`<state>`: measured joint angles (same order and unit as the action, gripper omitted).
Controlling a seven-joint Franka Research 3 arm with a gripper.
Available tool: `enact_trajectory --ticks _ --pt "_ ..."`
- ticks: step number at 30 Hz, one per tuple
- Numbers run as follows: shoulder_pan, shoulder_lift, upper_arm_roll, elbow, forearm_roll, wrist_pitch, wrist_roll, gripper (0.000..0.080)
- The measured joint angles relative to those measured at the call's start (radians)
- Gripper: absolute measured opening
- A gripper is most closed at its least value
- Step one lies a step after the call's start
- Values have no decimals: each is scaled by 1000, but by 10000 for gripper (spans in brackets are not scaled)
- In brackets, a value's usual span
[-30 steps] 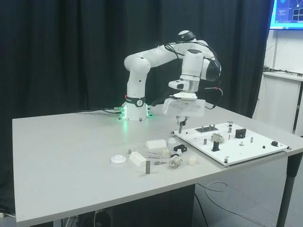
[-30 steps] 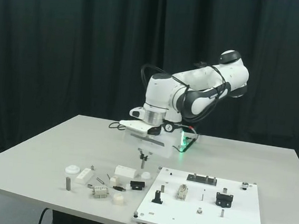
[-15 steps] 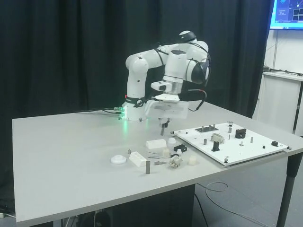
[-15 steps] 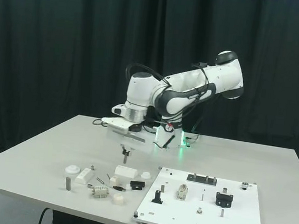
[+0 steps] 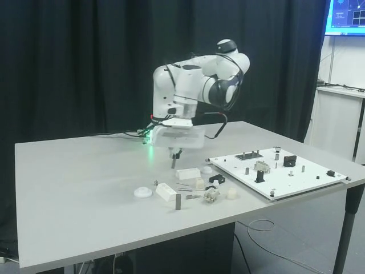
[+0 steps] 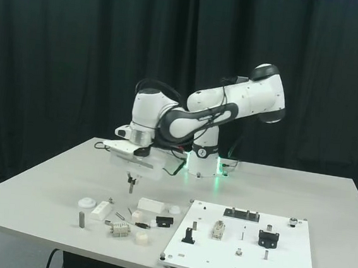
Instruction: Place round peg 3.
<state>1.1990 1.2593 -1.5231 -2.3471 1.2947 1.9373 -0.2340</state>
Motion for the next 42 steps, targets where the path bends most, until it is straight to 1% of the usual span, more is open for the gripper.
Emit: enact_trajectory --ticks 7,10,12,20,34,35,40,41,42 --pt "-87 17 46 4 89 7 -90 99" --pt "-116 22 63 8 119 7 -113 99" --pt "-131 24 72 12 131 6 -121 99" --pt "-168 29 89 30 149 -2 -130 99" --pt "-180 29 82 46 150 -10 -130 99" --pt "-180 29 80 47 149 -12 -130 652" --pt "-180 29 62 55 144 -25 -130 652" --pt "-180 29 59 56 143 -27 -130 763" --pt "-180 29 55 57 142 -29 -130 763"
